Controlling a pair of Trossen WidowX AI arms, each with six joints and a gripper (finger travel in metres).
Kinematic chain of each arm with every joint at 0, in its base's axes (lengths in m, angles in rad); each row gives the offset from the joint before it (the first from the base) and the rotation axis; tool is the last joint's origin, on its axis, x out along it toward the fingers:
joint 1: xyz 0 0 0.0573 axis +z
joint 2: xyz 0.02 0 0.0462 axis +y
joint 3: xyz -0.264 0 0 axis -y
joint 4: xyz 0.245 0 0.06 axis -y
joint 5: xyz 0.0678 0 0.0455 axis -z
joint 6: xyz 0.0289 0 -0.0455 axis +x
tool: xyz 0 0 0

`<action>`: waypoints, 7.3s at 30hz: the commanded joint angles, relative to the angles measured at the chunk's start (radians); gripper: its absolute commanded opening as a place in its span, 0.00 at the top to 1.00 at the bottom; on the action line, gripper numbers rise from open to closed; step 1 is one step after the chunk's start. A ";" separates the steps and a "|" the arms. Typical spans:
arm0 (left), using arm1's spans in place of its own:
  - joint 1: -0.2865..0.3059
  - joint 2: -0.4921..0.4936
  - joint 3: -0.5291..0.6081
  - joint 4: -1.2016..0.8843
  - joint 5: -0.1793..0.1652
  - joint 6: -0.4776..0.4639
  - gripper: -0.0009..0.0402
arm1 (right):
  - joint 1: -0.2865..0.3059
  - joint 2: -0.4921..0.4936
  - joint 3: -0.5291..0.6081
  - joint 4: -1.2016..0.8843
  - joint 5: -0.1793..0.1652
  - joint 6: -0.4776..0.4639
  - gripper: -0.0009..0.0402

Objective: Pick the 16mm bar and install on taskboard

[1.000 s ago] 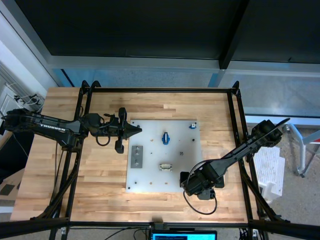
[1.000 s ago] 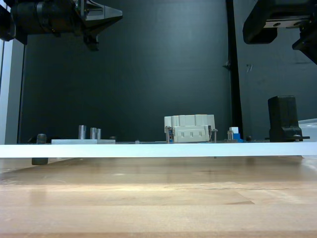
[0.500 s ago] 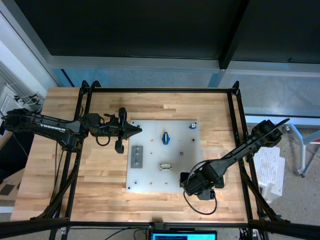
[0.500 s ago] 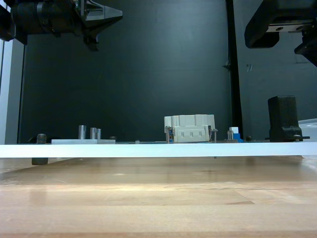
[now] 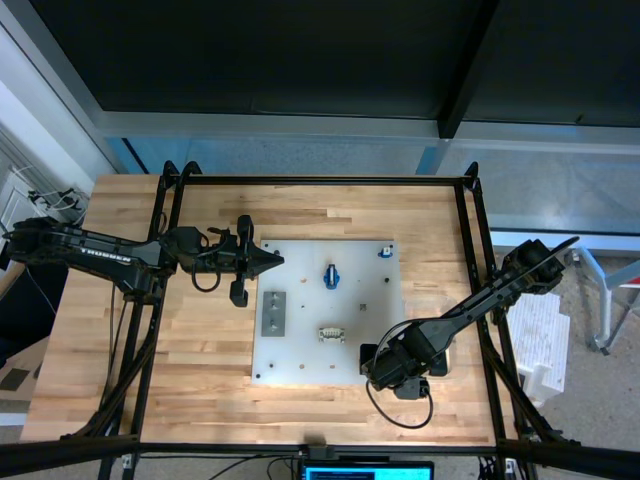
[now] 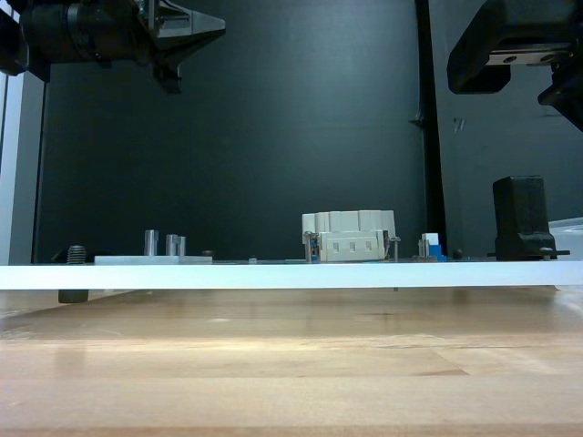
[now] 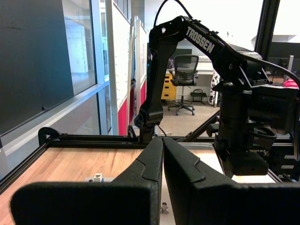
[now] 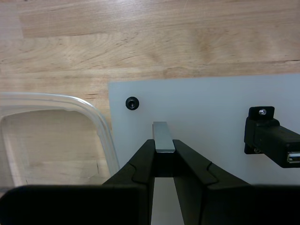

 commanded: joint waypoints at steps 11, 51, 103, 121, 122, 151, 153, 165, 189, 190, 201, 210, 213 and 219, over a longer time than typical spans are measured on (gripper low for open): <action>0.000 0.000 0.000 0.000 0.000 0.000 0.98 | -0.002 -0.001 -0.005 -0.003 0.001 0.000 0.98; 0.000 0.000 0.000 0.000 0.000 0.000 0.98 | -0.002 -0.001 -0.005 0.007 0.016 -0.025 0.98; 0.000 0.000 0.000 0.000 0.000 0.000 0.98 | -0.002 -0.001 -0.085 0.105 -0.003 -0.022 0.98; 0.000 0.000 0.000 0.000 0.000 0.000 0.98 | -0.002 -0.001 -0.105 0.129 -0.003 -0.023 0.98; 0.000 0.000 0.000 0.000 0.000 0.000 0.98 | -0.002 -0.001 -0.105 0.129 -0.003 -0.022 0.98; 0.000 0.000 0.000 0.000 0.000 0.000 0.98 | -0.002 -0.036 -0.074 0.101 0.039 -0.014 0.51; 0.000 0.000 0.000 0.000 0.000 0.000 0.98 | -0.002 -0.051 -0.074 0.099 0.038 -0.014 0.51; 0.000 0.000 0.000 0.000 0.000 0.000 0.98 | -0.002 -0.096 0.015 -0.016 0.038 0.003 0.51; 0.000 0.000 0.000 0.000 0.000 0.000 0.98 | -0.003 -0.127 0.120 -0.146 0.053 0.006 0.51; 0.000 0.000 0.000 0.000 0.000 0.000 0.98 | -0.003 -0.127 0.120 -0.146 0.053 0.008 0.51; 0.000 0.000 0.000 0.000 0.000 0.000 0.98 | -0.108 -0.153 0.120 -0.115 0.051 0.234 0.51; 0.000 0.000 0.000 0.000 0.000 0.000 0.98 | -0.253 -0.193 0.120 -0.063 0.053 0.431 0.51; 0.000 0.000 0.000 0.000 0.000 0.000 0.98 | -0.299 -0.205 0.120 -0.031 0.053 0.477 0.51; 0.000 0.000 0.000 0.000 0.000 0.000 0.98 | -0.397 -0.240 0.120 0.078 0.054 0.616 0.51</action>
